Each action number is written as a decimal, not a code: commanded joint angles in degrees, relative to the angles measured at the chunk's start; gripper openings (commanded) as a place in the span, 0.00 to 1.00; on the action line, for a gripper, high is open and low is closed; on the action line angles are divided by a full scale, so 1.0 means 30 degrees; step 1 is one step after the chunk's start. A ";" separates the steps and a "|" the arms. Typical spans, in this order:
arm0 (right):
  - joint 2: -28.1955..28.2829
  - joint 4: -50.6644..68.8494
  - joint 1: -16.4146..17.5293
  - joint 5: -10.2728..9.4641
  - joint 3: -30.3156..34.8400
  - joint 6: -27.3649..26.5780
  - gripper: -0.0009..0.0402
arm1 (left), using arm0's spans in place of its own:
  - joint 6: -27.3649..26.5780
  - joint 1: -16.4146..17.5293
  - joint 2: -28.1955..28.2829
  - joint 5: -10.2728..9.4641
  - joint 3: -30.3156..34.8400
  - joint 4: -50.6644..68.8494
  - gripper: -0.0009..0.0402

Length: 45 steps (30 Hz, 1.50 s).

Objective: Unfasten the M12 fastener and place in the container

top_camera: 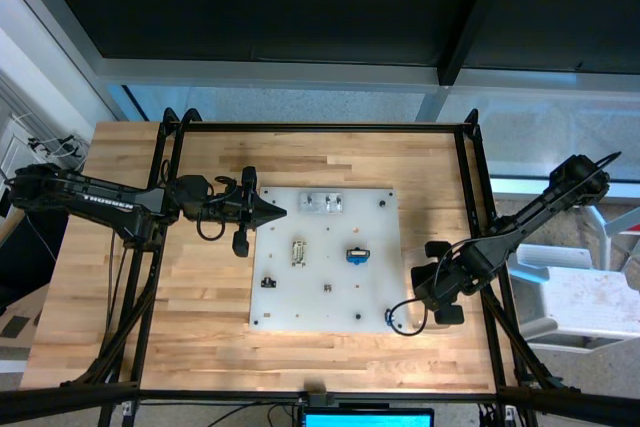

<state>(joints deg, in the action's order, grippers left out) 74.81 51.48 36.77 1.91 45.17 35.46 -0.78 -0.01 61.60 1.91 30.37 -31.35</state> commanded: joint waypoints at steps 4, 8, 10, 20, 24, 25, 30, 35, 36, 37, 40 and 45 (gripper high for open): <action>0.0182 -0.0175 0.0000 0.0044 -0.0175 0.0248 0.09 | 0.0007 0.0000 0.0000 0.0000 0.0000 -0.0007 0.02; 0.0291 -0.0393 0.0000 0.0372 -0.0175 0.0423 0.18 | 0.0007 0.0007 0.0000 0.0000 0.0000 -0.0007 0.02; 0.0284 -0.0444 -0.0007 0.0532 -0.0168 0.0444 0.23 | 0.0007 0.0000 0.0000 0.0000 0.0000 -0.0007 0.02; 0.0284 -0.0444 0.0000 0.0510 -0.0197 0.0444 0.42 | 0.0007 0.0000 0.0000 0.0000 0.0000 0.0000 0.02; 0.0284 -0.0444 -0.0007 0.0510 -0.0197 0.0444 0.47 | 0.0007 0.0000 0.0000 0.0000 0.0000 0.0000 0.02; 0.0284 -0.0444 0.0000 0.0510 -0.0197 0.0444 0.48 | 0.0007 0.0000 0.0000 0.0000 0.0000 0.0000 0.02; 0.0284 -0.0444 0.0000 0.0510 -0.0197 0.0444 0.52 | 0.0007 0.0000 0.0000 0.0000 0.0000 0.0000 0.02; 0.0284 -0.0437 0.0000 0.0510 -0.0197 0.0437 0.54 | 0.0007 0.0000 0.0000 0.0000 0.0000 0.0000 0.02; 0.0284 -0.0437 0.0000 0.0510 -0.0197 0.0437 0.53 | 0.0007 0.0007 0.0000 0.0000 0.0000 0.0000 0.02; 0.0284 -0.0437 -0.0007 0.0510 -0.0197 0.0437 0.53 | 0.0007 0.0007 0.0000 0.0000 0.0000 0.0000 0.02; 0.0284 -0.0437 -0.0007 0.0503 -0.0197 0.0437 0.53 | 0.0007 0.0007 0.0000 0.0000 0.0000 0.0000 0.02; 0.0284 -0.0437 -0.0007 0.0503 -0.0197 0.0437 0.53 | 0.0007 0.0000 0.0000 0.0000 0.0000 0.0000 0.02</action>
<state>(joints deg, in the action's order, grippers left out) 75.64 50.17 36.75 3.44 44.56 36.77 -0.75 -0.01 61.60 1.91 30.37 -31.35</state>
